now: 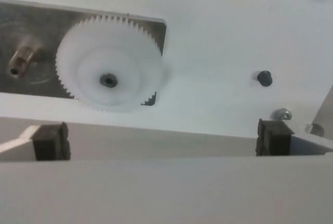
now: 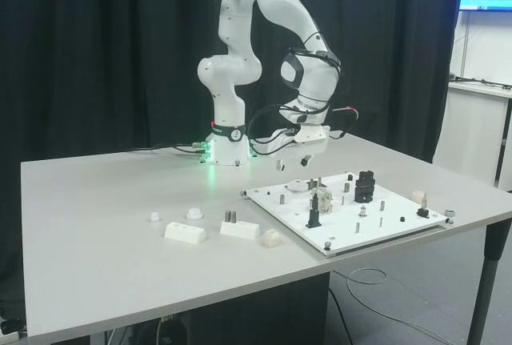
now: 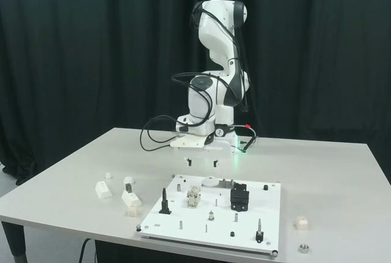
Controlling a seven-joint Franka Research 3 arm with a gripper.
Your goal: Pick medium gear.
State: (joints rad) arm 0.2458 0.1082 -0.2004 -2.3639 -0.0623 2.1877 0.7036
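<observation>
A white toothed gear (image 1: 109, 63) lies flat on a grey metal plate (image 1: 31, 31) set into the white board (image 1: 223, 37). In the room views the gear (image 2: 300, 186) (image 3: 209, 182) sits at the board's back edge, nearest the arm's base. My gripper (image 1: 162, 139) (image 2: 292, 163) (image 3: 201, 163) hangs open a little above it, with nothing between its black fingertips (image 1: 50, 141). The gear lies off to one side of the gap between the fingers, not inside it.
A metal shaft (image 1: 21, 60) stands on the same plate beside the gear. A black peg (image 1: 265, 78) and a nut (image 1: 281, 114) are on the board. Black fixtures (image 2: 366, 186) (image 3: 239, 197) stand further along. White blocks (image 2: 185, 233) (image 2: 240, 229) lie on the table.
</observation>
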